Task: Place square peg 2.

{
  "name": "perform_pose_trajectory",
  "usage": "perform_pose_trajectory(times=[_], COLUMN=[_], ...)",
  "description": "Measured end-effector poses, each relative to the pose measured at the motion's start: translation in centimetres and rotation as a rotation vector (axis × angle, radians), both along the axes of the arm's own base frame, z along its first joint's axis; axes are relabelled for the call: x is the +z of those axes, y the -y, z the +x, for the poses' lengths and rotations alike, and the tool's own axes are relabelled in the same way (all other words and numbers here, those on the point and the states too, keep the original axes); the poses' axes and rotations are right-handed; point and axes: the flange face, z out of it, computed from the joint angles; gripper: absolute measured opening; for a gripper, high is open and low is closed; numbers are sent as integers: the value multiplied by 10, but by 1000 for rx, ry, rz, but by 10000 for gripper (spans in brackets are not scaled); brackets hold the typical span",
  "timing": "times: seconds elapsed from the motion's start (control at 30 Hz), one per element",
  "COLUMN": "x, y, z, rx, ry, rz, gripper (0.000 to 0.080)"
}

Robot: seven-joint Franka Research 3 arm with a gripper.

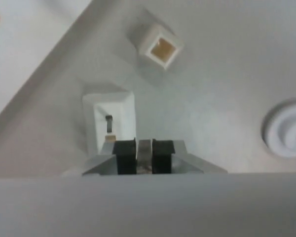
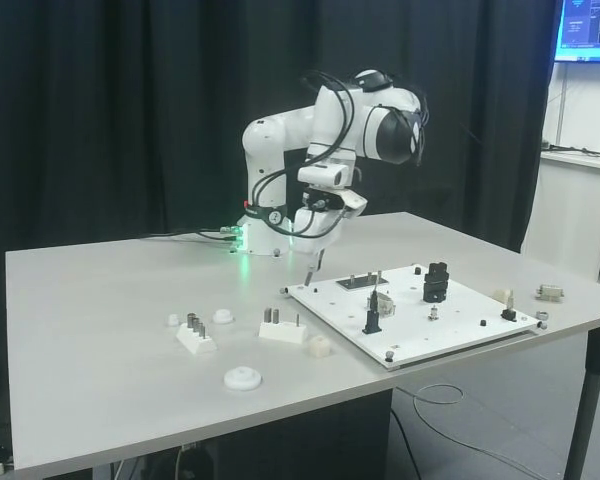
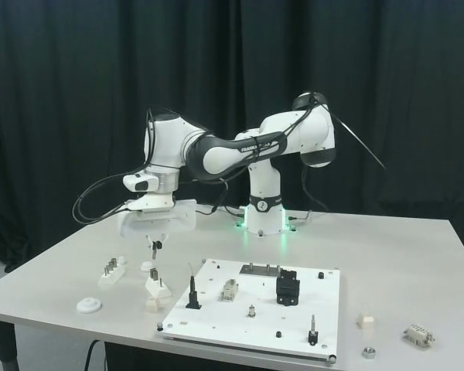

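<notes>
My end effector (image 1: pixel 144 157) is nearly shut, pads clamped on a thin grey bar, which I take to be square peg 2 (image 1: pixel 144 154). In the room views the peg hangs pointing down from the fingertips, well above the table (image 2: pixel 100 290) and touching nothing. So the pick is done, as far as I can judge; the carry and the insertion are left.

Position: I'm over the table between the white holder blocks and the near-left edge of the white assembly board (image 2: pixel 450 335), not over the board yet. In the wrist view the white peg holder (image 1: pixel 110 121) sits right below me with one short dark peg in it, a small white cube w/ a square hole (image 1: pixel 160 45) lies a bit further off, and a white round disc (image 1: pixel 286 129) is off to one side. The board's edge cuts across one corner of the wrist view.

A second holder w/ several upright pegs (image 3: pixel 112 270) stands nearer the table's left edge; not my concern now.

Still to do, by my reading: move across over the board, find the square socket, line the peg's flats up w/ it, lower, release. I can't tell which socket is the target from here. The board carries a black connector block (image 3: pixel 287 288) and a few small posts. The peg looks about vertical in my grip, good for insertion.
</notes>
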Motion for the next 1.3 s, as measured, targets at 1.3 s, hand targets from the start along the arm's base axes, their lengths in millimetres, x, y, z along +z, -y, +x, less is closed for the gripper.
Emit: perform_pose_trajectory(times=[1.3], x=[-57], y=[36], z=[-62], rx=[-188], ry=[70], rz=[180], gripper=[64])
